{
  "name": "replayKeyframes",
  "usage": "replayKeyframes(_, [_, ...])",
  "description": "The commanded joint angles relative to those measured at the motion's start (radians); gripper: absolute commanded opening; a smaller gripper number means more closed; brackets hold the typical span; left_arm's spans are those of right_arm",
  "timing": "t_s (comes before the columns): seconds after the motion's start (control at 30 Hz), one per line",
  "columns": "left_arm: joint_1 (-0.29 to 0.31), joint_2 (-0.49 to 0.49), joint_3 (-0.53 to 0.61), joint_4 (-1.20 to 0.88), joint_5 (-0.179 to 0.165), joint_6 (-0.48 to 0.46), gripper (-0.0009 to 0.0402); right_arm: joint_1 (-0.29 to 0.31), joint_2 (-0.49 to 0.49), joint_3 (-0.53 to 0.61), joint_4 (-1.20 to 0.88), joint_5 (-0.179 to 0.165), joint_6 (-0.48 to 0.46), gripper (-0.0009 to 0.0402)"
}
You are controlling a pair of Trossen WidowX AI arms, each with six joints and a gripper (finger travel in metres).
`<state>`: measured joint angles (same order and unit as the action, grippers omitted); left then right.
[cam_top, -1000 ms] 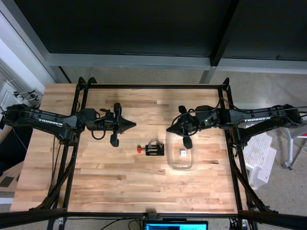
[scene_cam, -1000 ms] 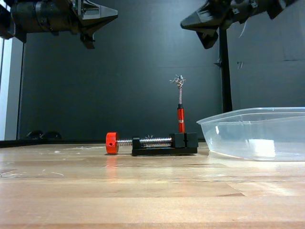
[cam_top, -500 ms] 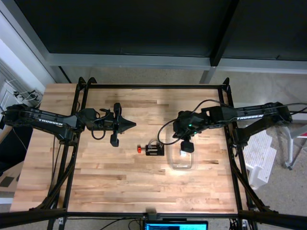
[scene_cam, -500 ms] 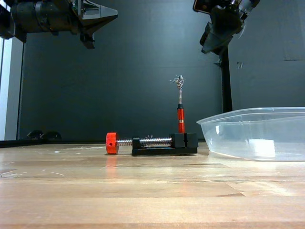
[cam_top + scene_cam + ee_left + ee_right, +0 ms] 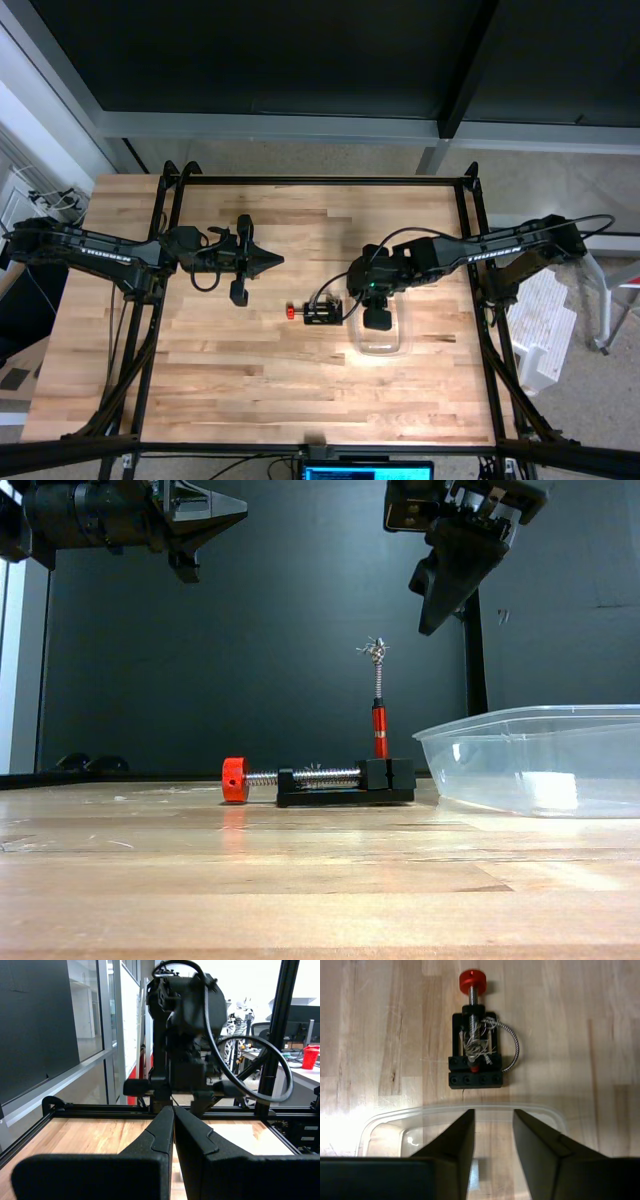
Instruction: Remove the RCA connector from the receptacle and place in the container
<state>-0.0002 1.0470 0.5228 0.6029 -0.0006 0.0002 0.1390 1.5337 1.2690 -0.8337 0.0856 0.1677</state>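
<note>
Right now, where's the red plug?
In the low view's middle, the plug stands upright in the black clamp, left of the clear tray. Right gripper hangs above the tray edge; left gripper high at left.

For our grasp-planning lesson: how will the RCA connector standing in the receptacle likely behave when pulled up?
Probably light: the RCA connector is slim. Its frayed wire tail likely flexes. The small receptacle may lift with it. The open right tool hovers above the container; the shut left tool hangs high, aside.

RCA connector [image 5: 379, 730] upright in receptacle [image 5: 345, 780] beside container [image 5: 540, 761]; left gripper [image 5: 236, 519], right gripper [image 5: 426, 618] overhead
</note>
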Motion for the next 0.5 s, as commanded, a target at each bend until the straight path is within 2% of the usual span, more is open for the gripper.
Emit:
replayKeyframes(0.03, [0.000,0.000,0.000,0.000,0.000,0.000,0.0000,0.011,0.021,0.000,0.008,0.009,0.019,0.0155])
replayKeyframes(0.17, [0.000,0.000,0.000,0.000,0.000,0.000,0.0000,0.019,0.047,0.000,0.031,0.047,0.036,0.0186])
replayKeyframes(0.23, [0.000,0.000,0.000,0.000,0.000,0.000,0.0000,0.021,0.057,0.000,0.045,0.054,0.037,0.0193])
replayKeyframes(0.5, [0.000,0.000,0.000,0.000,0.000,0.000,0.0000,0.030,0.121,0.000,0.105,0.053,0.037,0.0195])
